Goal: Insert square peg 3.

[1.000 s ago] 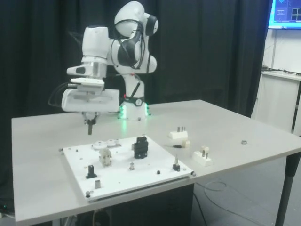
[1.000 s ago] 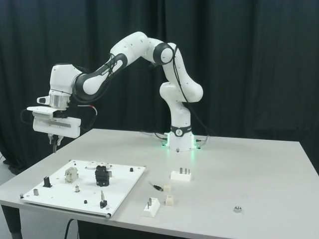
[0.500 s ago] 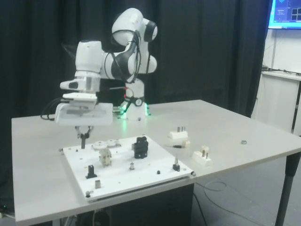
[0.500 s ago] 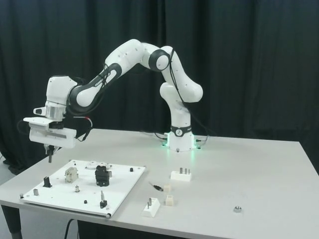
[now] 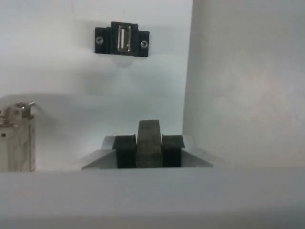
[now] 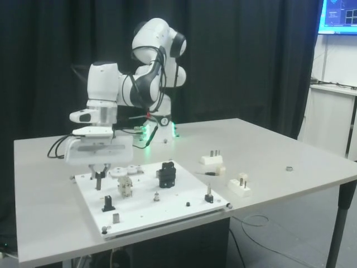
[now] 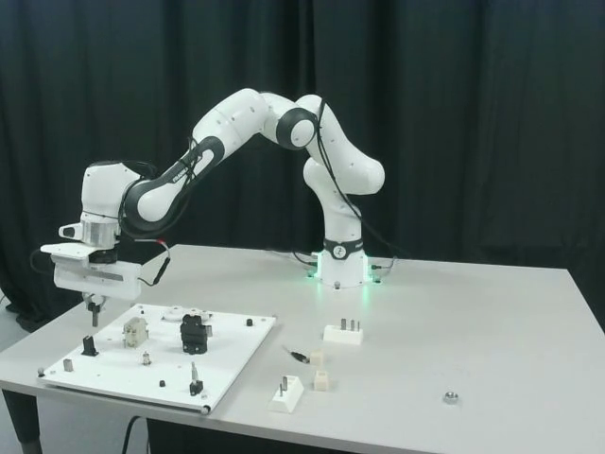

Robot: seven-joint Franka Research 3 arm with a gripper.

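My gripper (image 6: 99, 174) hangs low over the left part of the white board (image 6: 167, 207), shut on a small grey square peg (image 6: 99, 182). In the wrist view the peg (image 5: 149, 145) stands between the two black fingers (image 5: 125, 149), close to the board's edge (image 5: 187, 95). A black socket block (image 5: 121, 39) with a rectangular hole lies a short way ahead of the peg. The same black socket (image 7: 89, 346) sits on the board just below and in front of the gripper (image 7: 92, 305).
On the board stand a white connector (image 6: 124, 186), a black block (image 6: 166, 174), two round white discs (image 6: 125, 170) and small posts (image 6: 208, 196). Loose white blocks (image 6: 212, 162) (image 6: 240, 187) and a nut (image 6: 289, 167) lie on the grey table to the right.
The arm has swung from behind the board to over its left part and come down, carrying the peg closer to the black socket.
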